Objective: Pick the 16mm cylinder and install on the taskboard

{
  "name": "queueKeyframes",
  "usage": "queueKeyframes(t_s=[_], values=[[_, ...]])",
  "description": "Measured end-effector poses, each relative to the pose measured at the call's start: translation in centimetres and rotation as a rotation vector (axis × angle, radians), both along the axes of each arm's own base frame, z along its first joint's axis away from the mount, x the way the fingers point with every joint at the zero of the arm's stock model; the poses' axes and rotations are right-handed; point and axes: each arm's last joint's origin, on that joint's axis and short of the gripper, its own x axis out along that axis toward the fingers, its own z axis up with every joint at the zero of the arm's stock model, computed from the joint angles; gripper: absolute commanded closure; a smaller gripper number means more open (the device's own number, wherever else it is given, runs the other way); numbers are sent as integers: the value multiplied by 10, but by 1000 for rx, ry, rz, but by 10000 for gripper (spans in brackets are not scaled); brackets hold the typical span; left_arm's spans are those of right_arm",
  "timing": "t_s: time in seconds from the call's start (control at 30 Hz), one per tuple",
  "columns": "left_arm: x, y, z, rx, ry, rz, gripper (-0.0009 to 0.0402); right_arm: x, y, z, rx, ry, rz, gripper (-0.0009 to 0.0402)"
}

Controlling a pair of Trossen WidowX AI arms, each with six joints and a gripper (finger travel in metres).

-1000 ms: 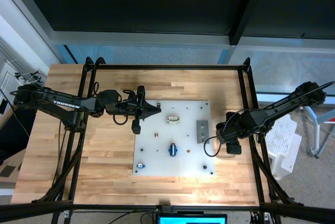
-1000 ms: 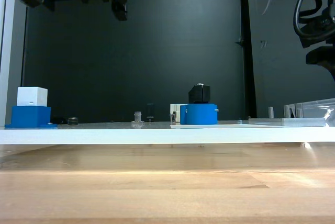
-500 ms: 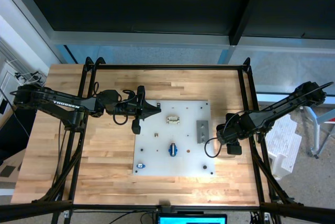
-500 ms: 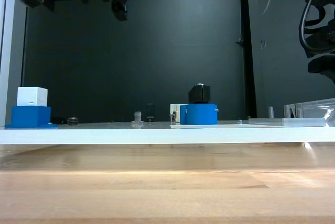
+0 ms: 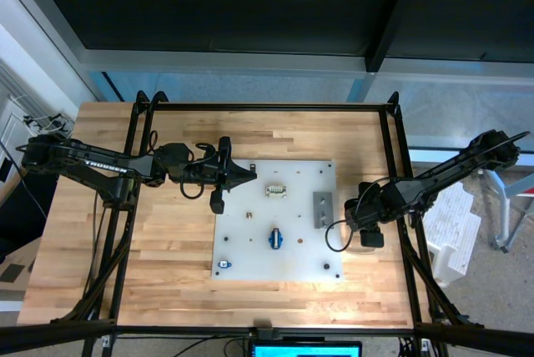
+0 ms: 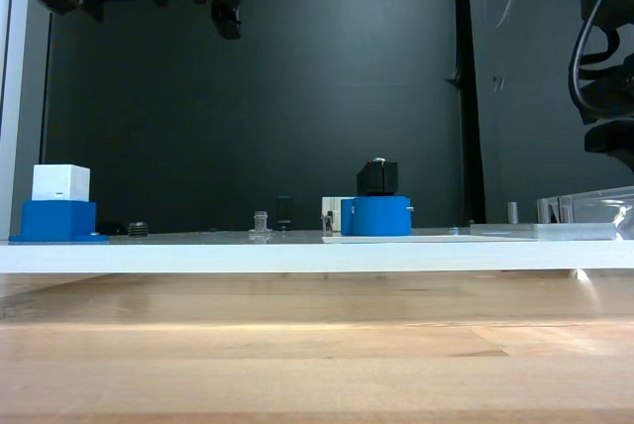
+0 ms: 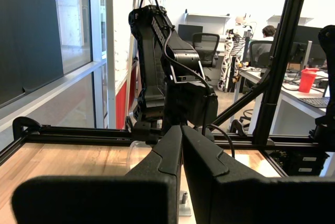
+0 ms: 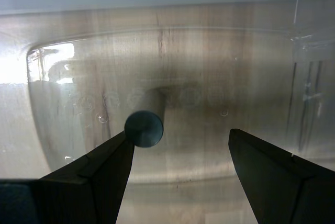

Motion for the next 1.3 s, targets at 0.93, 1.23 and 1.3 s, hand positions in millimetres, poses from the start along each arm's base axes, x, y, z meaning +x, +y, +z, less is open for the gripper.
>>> queueKeyframes(t_s=[0.93, 1.23, 1.3], values=[[0, 0, 0, 0, 0, 0, 393, -5, -3, -19, 8, -16, -15, 170], [0, 0, 0, 0, 0, 0, 393, -5, -3, -19, 9, -15, -21, 229], [0, 0, 0, 0, 0, 0, 393, -5, -3, -19, 9, -15, -21, 243]])
